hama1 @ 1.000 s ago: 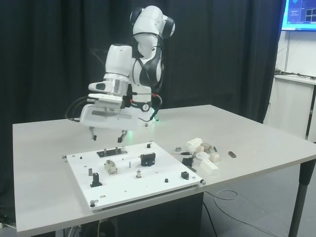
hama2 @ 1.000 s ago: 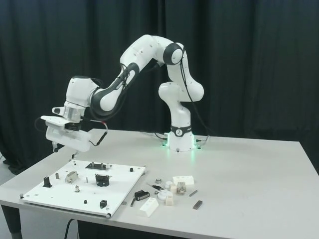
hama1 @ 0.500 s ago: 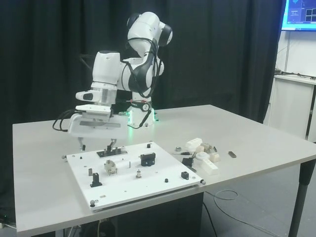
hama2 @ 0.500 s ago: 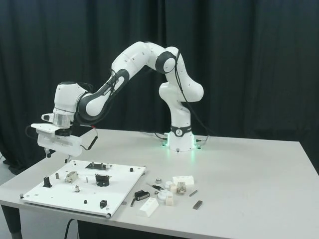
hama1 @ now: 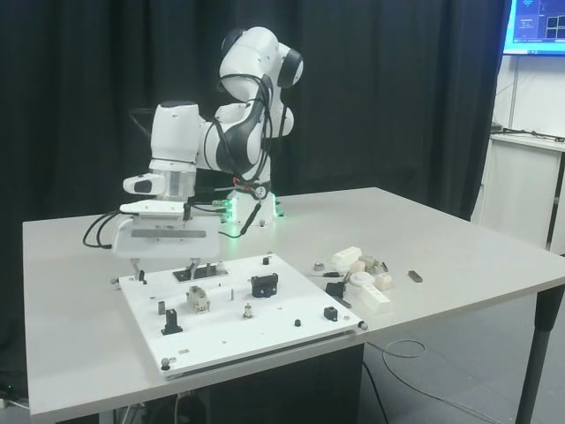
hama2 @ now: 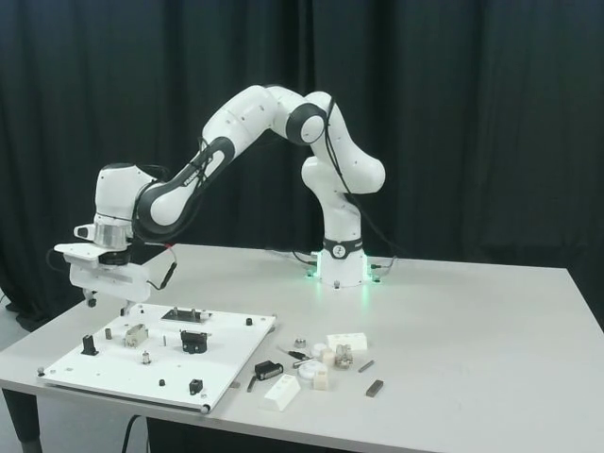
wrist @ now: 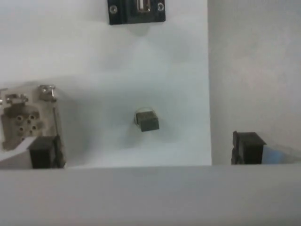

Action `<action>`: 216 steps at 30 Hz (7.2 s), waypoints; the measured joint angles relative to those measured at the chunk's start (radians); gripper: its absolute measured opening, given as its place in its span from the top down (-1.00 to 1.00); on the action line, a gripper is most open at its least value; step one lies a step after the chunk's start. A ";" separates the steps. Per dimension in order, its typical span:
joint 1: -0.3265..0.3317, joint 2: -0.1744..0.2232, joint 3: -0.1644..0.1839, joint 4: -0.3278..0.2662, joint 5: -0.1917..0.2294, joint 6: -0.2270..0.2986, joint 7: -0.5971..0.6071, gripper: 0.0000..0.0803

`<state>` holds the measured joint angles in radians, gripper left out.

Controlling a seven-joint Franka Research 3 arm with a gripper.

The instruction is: Remove square peg 3.

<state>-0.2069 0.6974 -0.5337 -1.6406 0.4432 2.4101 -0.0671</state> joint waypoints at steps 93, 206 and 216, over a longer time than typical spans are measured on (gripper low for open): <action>-0.076 0.199 0.002 0.221 0.085 -0.204 -0.089 0.23; -0.056 0.183 -0.014 0.226 0.027 -0.224 -0.053 0.72; -0.052 0.168 -0.017 0.226 0.016 -0.236 -0.053 0.72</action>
<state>-0.2592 0.8652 -0.5509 -1.4145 0.4589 2.1738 -0.1204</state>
